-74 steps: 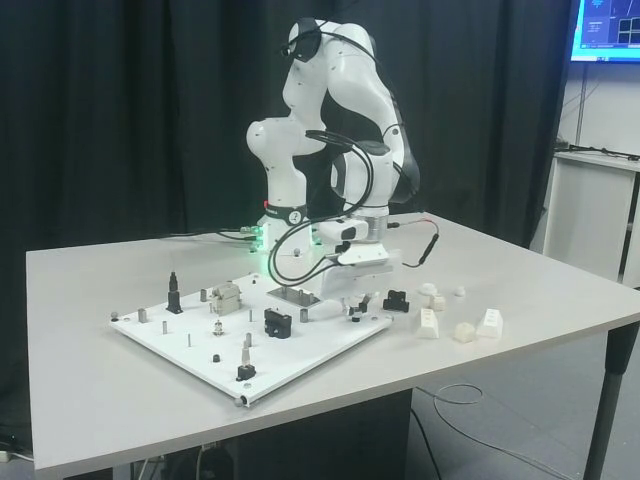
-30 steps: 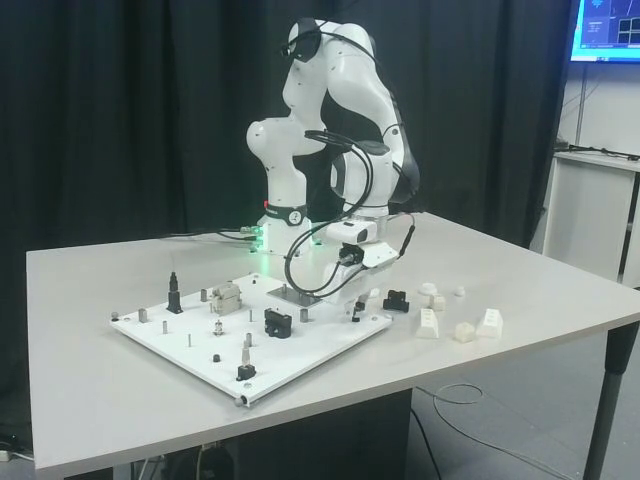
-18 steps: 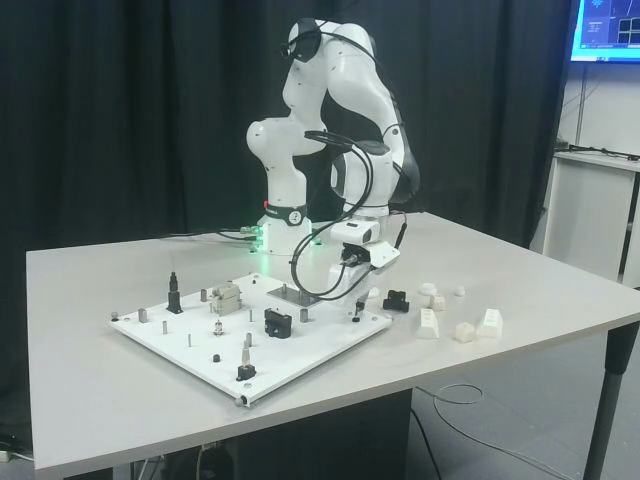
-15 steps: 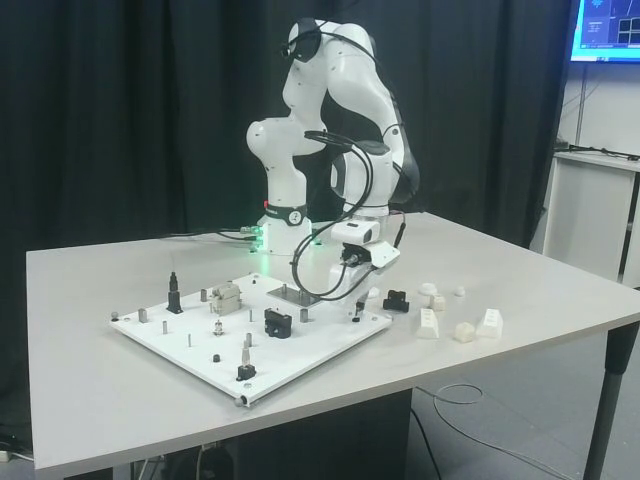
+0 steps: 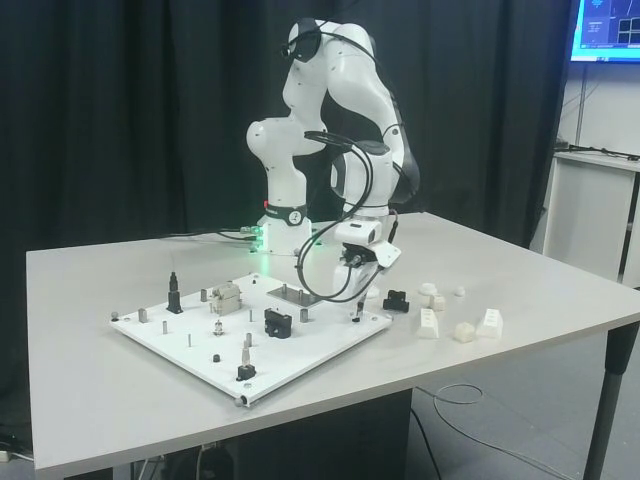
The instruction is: Remove bolt 4.
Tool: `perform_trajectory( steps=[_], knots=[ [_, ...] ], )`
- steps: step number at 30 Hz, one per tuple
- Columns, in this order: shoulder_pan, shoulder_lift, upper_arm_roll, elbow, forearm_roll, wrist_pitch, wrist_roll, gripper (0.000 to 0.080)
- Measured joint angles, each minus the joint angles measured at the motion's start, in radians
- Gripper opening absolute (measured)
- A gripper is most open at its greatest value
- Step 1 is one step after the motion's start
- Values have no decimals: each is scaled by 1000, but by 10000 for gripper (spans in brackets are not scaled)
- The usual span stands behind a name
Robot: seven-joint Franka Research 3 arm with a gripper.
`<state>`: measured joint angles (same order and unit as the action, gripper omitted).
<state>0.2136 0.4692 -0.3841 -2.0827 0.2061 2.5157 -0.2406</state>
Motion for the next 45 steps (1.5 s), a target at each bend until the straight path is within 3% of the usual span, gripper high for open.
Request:
perform_trajectory(
  steps=[45],
  knots=[
    [0,0,-1,0,-1,1,-444,236]
  ],
)
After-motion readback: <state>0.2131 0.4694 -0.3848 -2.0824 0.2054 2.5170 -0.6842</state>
